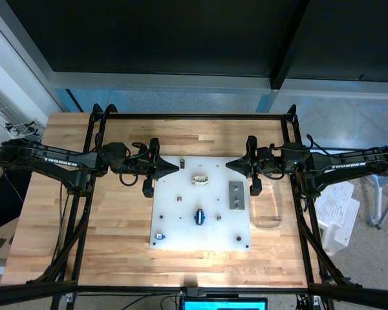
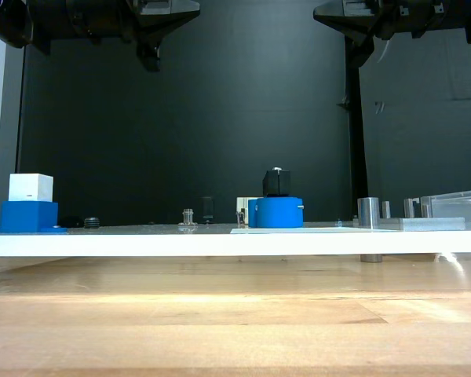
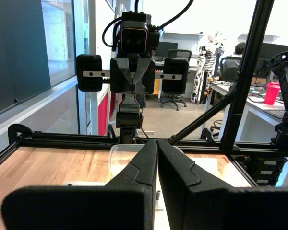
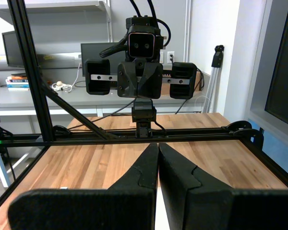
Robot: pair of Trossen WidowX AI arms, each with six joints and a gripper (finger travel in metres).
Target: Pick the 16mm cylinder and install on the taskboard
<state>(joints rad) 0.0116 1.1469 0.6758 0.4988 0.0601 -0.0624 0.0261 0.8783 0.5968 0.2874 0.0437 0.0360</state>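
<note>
The taskboard (image 1: pixel 181 226) lies flat and white in the middle of the table, carrying a blue fitting (image 1: pixel 199 217), a grey metal block (image 1: pixel 237 194) and a beige connector (image 1: pixel 199 179). A small silver peg, which I take for the 16mm cylinder (image 1: pixel 220 217), stands upright on the board just right of the blue fitting; the low view shows the cylinder (image 2: pixel 368 213) too. My left gripper (image 1: pixel 178 166) hovers over the board's far left corner, shut and empty. My right gripper (image 1: pixel 227 165) hovers over the far right side, also shut and empty. Both are high above the board.
A clear plastic tray (image 1: pixel 266 208) sits on the wood just right of the board. A blue base with a white cube (image 2: pixel 29 206) stands at the board's near left corner. A black frame (image 1: pixel 194 117) borders the table.
</note>
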